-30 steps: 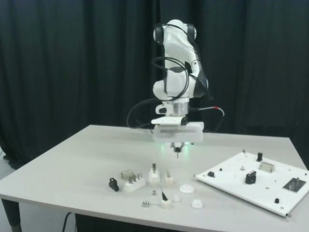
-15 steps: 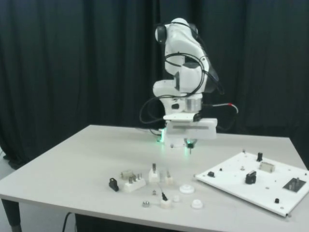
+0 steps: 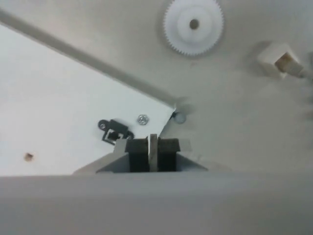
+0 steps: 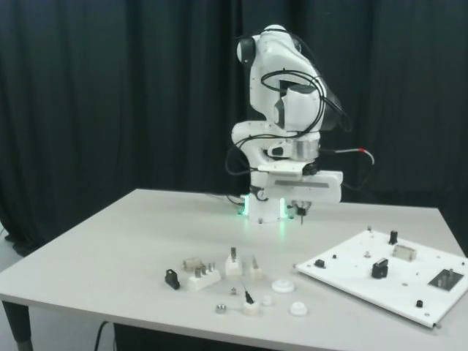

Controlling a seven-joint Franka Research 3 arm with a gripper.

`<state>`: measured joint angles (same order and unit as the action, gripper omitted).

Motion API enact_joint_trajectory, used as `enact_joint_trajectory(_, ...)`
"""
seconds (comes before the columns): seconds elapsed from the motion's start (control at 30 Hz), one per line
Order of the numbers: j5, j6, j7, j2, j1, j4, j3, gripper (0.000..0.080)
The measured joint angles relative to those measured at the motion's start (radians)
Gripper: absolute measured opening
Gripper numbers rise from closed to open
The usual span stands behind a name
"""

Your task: Insert square peg 1.

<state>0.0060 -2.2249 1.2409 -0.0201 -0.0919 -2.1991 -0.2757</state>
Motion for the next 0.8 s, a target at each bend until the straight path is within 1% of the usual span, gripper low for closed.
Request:
enact_joint_trajectory(0.17,0.04,0.017,0.034,0.001,0.0,0.009,-0.012,0.0036)
enact_joint_trajectory(0.33,0.07,0.018,0.073,0.001,-0.003,0.01,-0.022,0.0036)
enact_joint_trajectory(0.5,0.087,0.015,0.121,0.001,-0.016,0.01,-0.027,0.0036)
enact_joint_trajectory(0.6,0.095,0.009,0.181,0.0,-0.027,0.01,-0.031,0.0036)
enact_joint_trajectory(0.8,0.096,0.001,0.32,-0.002,-0.047,0.01,-0.038,0.0036)
